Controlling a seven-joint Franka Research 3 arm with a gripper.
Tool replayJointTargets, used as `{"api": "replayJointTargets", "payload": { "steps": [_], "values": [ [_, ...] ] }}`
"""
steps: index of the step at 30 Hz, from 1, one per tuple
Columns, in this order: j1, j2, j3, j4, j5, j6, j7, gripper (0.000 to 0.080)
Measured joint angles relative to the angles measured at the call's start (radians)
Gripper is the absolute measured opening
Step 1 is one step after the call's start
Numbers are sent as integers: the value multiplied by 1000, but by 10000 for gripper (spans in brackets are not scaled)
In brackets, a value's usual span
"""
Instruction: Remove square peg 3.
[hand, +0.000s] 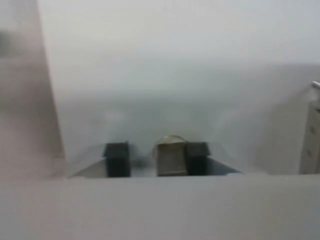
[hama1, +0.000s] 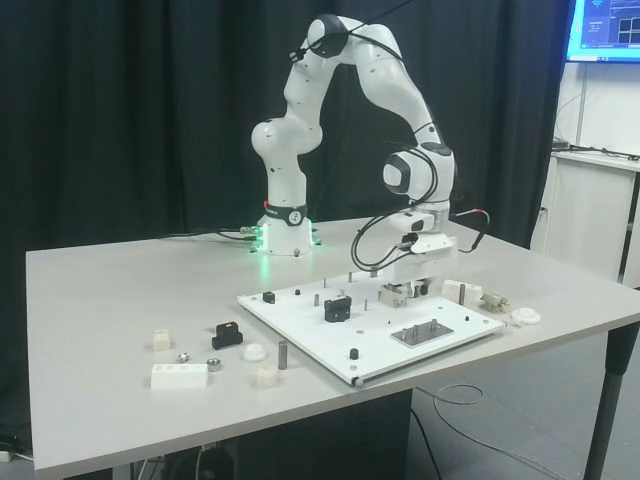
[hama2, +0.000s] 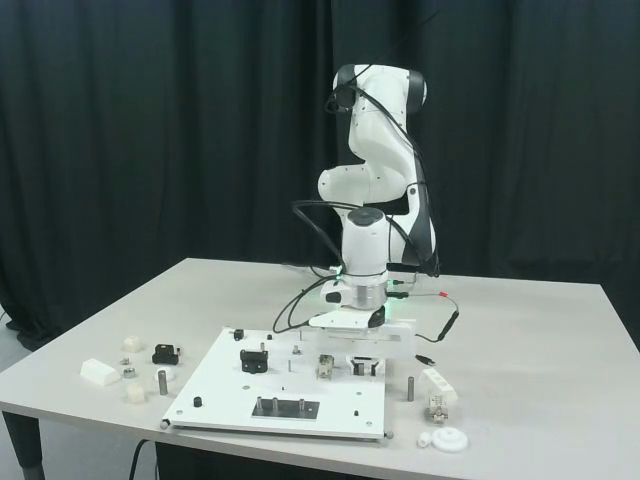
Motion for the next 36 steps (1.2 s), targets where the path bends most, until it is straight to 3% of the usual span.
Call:
{"api": "replayJointTargets", "payload": {
  "steps": [5, 6, 26, 36],
  "values": [
    [-17, -1, 2, 0, -1, -3, -7, 332],
    [-21, -2, 5, 0, -1, -3, -9, 128],
    [-26, -6, 10, 0, 1, -5, -9, 114],
    [-32, -42, 7, 0, 0, -41, -9, 114]
  ]
}}
